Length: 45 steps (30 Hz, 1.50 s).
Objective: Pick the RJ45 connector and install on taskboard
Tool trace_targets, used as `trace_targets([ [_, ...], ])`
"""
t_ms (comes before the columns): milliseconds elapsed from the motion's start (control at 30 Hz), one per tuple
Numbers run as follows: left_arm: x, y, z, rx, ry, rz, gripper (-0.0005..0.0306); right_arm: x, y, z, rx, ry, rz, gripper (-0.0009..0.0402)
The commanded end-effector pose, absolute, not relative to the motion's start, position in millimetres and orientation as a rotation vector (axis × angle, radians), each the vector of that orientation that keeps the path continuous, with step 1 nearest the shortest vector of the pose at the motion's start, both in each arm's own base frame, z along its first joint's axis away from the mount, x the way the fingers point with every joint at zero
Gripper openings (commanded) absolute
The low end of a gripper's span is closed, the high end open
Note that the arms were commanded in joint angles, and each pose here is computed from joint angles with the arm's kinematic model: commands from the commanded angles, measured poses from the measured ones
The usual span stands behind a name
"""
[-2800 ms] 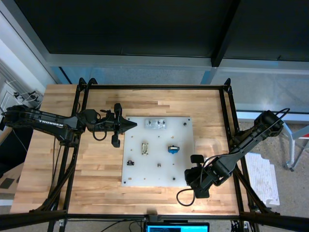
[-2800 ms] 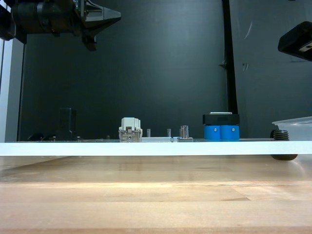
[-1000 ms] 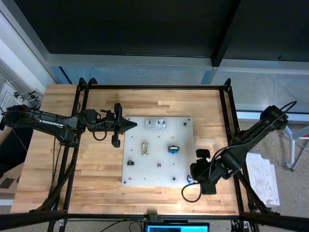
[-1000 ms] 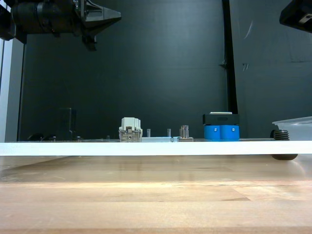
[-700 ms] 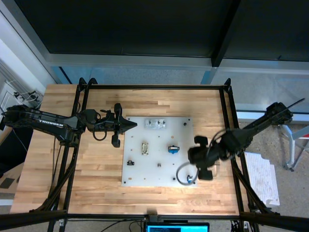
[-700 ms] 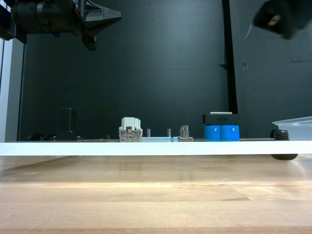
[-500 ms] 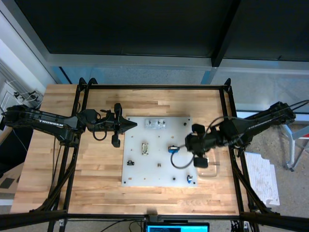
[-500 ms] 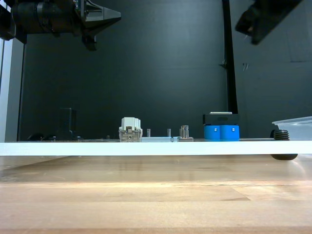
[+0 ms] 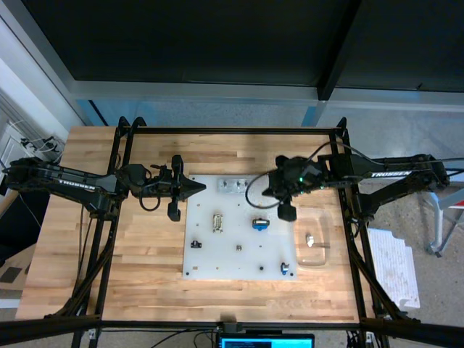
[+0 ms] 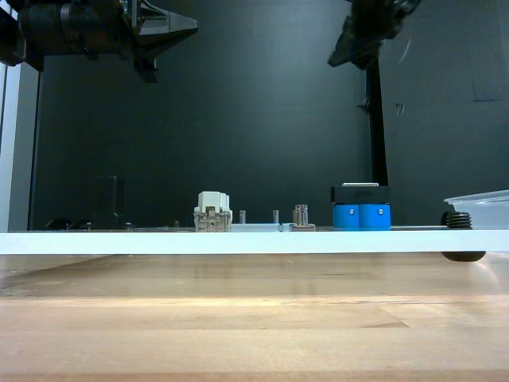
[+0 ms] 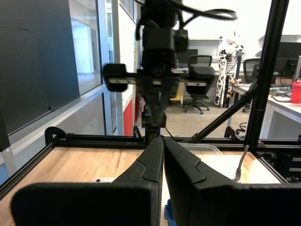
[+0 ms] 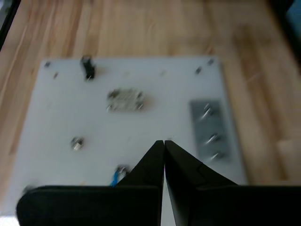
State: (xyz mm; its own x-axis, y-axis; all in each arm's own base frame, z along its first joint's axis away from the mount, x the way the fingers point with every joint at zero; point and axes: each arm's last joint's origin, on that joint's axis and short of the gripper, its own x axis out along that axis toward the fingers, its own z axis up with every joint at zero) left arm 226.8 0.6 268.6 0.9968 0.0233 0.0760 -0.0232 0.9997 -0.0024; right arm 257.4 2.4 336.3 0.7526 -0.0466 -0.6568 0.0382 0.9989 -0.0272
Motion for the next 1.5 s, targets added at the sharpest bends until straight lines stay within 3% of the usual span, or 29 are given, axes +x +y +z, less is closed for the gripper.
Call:
trace_targets([
  [33,226.8,0.6,268.6,-0.001,-0.076,0.023,0.0000,262.3,-6.4,341.1,-0.016,0.634,-0.051,0.0000],
  [500,226.8,0.6,268.6,-0.001,-0.076,0.023,0.0000,265.8,-19.6,340.9,-0.012,0.251,-0.007,0.0000],
  [833,226.8,0.7,268.6,-0.001,-0.076,0.023,0.0000,257.5,-19.2,320.7,0.025,0.036,-0.015,0.0000],
  [1500,226.8,0.6,268.6,-0.001,-0.076,0.023,0.0000,249.5,-10.3,287.9,0.085,-0.032,0.023,0.0000],
])
